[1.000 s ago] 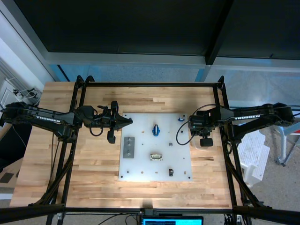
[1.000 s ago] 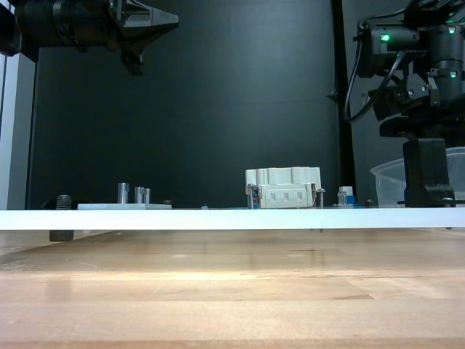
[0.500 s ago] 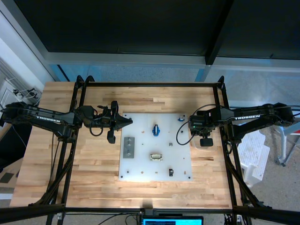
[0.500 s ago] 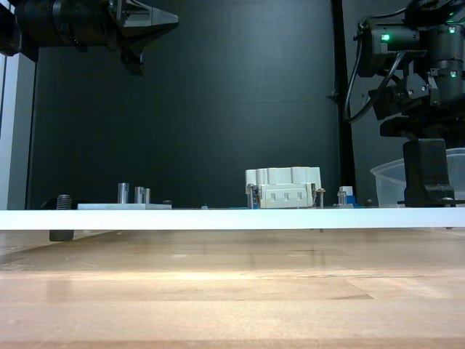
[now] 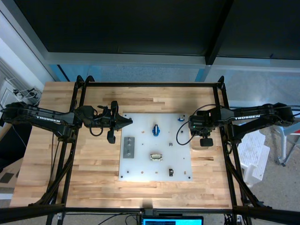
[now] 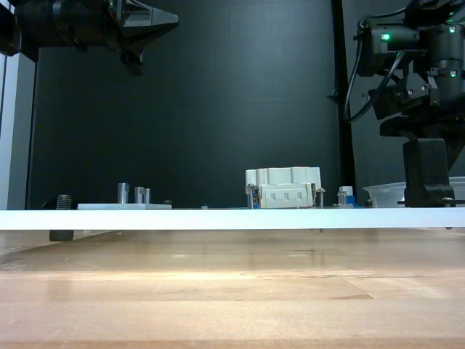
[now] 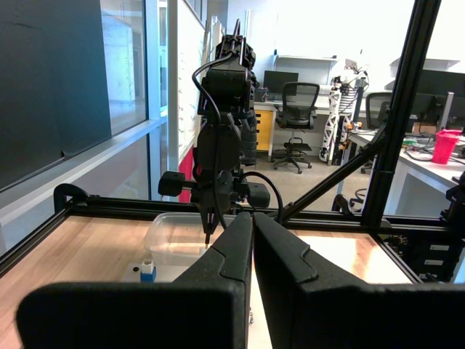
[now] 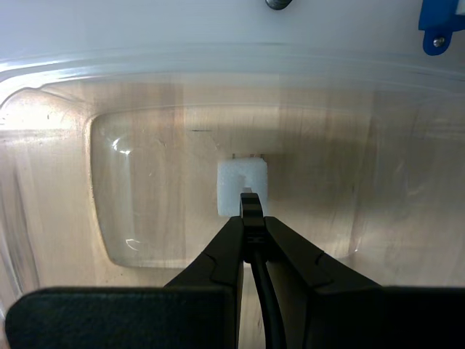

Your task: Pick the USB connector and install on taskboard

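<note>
The white taskboard [image 5: 140, 164] lies mid-table; its edge [image 6: 218, 219] shows in the low view. My right gripper [image 5: 205, 141] points straight down just past the board's right edge, over a clear plastic bin [image 5: 200, 147]. In the right wrist view it [image 8: 251, 212] is shut on a black cabled plug, the USB connector [image 8: 251, 203], whose tip sits above a white block [image 8: 242, 185] on the bin floor. My left gripper [image 5: 127, 121] hovers high above the board's far-left corner, shut and holding nothing [image 7: 252, 222].
On the board stand a grey metal block [image 5: 128, 146], a blue part [image 5: 156, 130], a silver multi-pin socket [image 5: 156, 157] and a small blue-white piece [image 5: 180, 119]. A black frame rail [image 5: 150, 85] rings the wooden table. A cable loop [image 5: 179, 136] hangs by the right wrist.
In the low view the clear bin's rim now sits lower beside the right gripper than before. Neither arm has visibly moved.
</note>
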`<state>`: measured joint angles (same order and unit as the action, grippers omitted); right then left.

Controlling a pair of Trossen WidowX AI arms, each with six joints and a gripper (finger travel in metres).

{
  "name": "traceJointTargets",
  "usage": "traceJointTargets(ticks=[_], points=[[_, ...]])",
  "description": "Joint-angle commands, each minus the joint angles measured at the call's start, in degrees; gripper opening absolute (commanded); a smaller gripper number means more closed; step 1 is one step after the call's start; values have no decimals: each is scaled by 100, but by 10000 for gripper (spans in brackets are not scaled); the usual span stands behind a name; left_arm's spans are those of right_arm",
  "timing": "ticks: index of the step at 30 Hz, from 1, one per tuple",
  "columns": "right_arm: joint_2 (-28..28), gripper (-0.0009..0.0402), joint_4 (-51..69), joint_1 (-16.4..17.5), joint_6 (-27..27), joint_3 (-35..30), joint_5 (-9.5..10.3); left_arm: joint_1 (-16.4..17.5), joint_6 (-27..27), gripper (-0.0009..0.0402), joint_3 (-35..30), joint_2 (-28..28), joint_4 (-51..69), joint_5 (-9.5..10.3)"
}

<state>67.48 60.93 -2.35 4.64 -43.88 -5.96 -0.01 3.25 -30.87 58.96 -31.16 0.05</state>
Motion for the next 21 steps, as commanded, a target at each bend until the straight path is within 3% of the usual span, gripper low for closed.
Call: traceJointTargets(ticks=[1, 15, 21], points=[[0, 0, 153, 129, -227, -181, -2, 0, -2, 0, 0, 2, -2, 0], [66, 0, 962, 1539, -1351, -1401, -4, 0, -2, 0, 0, 0, -2, 0], [490, 0, 1209, 2109, -1862, -1952, -11, 0, -2, 0, -2, 2, -2, 0]])
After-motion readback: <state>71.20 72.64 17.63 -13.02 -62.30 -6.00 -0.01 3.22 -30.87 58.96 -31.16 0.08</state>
